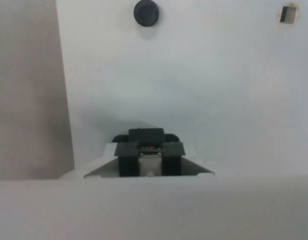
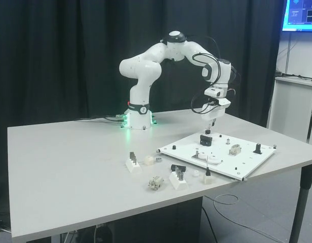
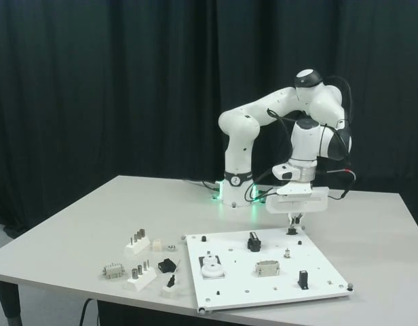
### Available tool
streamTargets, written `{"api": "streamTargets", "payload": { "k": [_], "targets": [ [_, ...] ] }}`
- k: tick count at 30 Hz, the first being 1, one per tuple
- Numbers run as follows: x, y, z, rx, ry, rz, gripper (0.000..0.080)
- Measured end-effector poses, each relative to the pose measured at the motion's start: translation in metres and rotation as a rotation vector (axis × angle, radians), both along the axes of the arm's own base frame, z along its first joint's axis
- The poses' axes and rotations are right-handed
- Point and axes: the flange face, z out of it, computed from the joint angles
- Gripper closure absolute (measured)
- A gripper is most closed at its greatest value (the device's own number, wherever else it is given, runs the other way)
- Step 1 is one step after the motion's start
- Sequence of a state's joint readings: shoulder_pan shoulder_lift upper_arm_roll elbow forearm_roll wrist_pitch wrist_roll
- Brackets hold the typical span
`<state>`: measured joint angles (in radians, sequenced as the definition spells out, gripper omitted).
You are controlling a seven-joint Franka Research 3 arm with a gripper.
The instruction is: Insert Ethernet.
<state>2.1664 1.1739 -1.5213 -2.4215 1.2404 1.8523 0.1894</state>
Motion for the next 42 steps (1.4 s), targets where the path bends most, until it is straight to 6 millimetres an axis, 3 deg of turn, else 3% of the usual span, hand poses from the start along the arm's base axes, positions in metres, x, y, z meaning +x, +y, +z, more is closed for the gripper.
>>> {"api": "streamTargets", "payload": {
  "k": [42],
  "targets": [
    [-0.0030,0.0074,-0.0026,-0.028,0.021,-0.005,0.0712]
  ]
}}
